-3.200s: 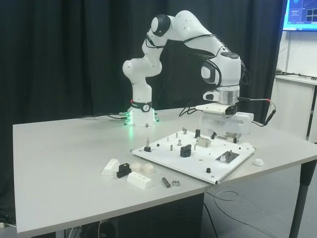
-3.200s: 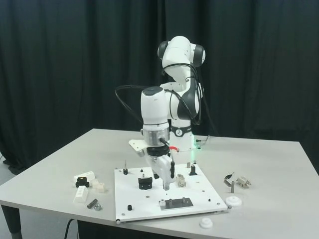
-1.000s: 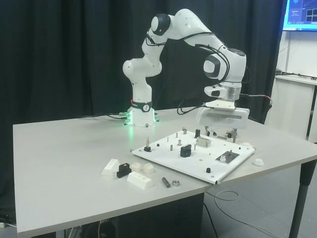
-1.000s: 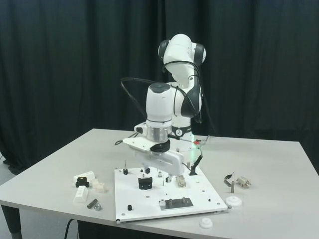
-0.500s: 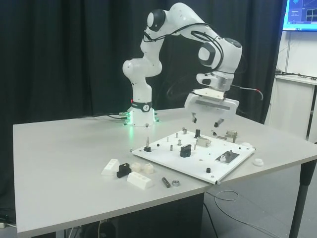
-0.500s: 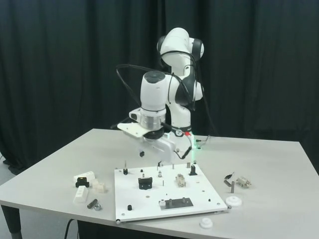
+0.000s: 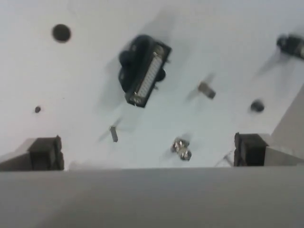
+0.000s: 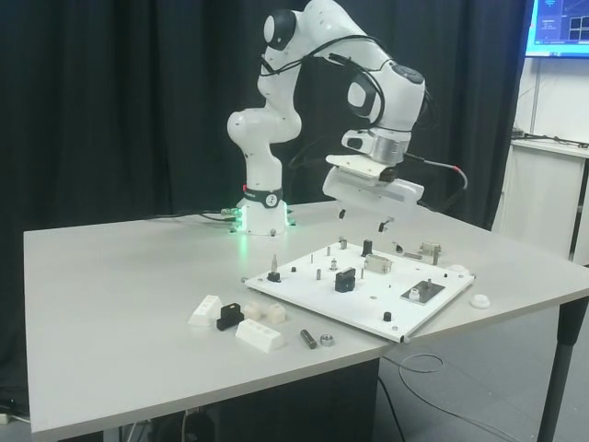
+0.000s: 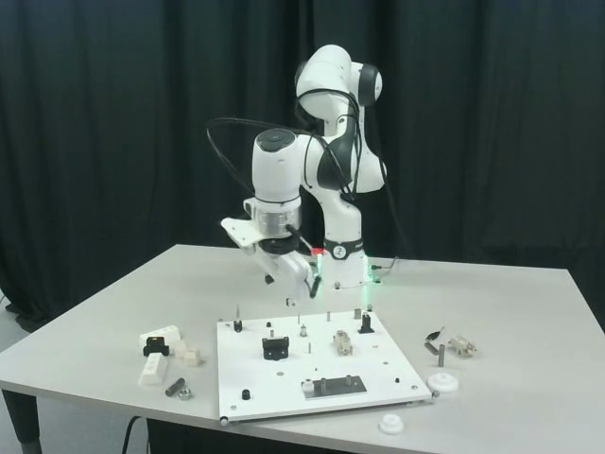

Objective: Remove BNC.

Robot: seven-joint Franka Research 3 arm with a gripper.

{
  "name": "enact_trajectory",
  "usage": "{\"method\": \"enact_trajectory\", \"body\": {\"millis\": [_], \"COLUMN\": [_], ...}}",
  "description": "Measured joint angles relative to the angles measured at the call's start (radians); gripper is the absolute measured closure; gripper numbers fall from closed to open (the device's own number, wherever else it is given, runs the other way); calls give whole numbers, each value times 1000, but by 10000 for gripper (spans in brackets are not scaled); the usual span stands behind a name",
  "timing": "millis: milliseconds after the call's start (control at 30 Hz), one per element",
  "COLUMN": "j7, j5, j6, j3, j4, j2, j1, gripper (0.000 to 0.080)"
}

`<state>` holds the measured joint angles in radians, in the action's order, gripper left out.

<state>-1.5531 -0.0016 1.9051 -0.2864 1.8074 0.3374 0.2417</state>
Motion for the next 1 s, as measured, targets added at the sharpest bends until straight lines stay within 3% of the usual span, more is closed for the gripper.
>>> {"method": "enact_trajectory", "body": {"millis": [233, 667, 1000], "j7": [-136, -509, -694], "j5": [-14, -42, 37], "j6": [50, 152, 206], "j3": [9, 28, 18], "j4": [87, 252, 340], "j2": [-45, -126, -176], "j1": [7, 49, 57], "gripper": [3, 3, 3]}}
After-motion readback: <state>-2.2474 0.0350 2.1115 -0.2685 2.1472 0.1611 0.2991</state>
